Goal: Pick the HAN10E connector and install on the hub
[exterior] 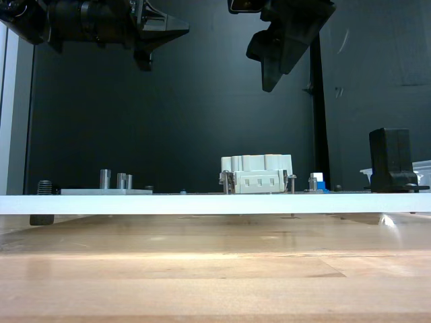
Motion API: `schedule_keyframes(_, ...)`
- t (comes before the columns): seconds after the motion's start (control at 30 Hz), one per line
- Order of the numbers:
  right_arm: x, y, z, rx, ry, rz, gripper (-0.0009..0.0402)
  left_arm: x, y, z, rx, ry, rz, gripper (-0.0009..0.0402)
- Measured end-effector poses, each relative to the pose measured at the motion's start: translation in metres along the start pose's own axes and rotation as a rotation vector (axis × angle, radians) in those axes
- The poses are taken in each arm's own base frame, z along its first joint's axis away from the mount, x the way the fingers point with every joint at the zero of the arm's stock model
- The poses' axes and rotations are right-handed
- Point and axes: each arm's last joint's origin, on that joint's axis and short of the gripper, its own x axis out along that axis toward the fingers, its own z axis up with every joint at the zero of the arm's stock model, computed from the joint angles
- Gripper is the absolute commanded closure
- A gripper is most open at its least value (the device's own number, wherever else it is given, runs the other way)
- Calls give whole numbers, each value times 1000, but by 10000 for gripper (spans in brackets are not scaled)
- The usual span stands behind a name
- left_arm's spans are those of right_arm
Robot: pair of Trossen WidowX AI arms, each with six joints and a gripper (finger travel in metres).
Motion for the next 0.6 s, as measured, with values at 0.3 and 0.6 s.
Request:
schedule_keyframes(0.3,28,2,10,0,24,-27,141,0,0,0,0,0,0,393)
schedule_keyframes(0.6,56,11,15,-15,63,-30,141,0,0,0,0,-1,0,393)
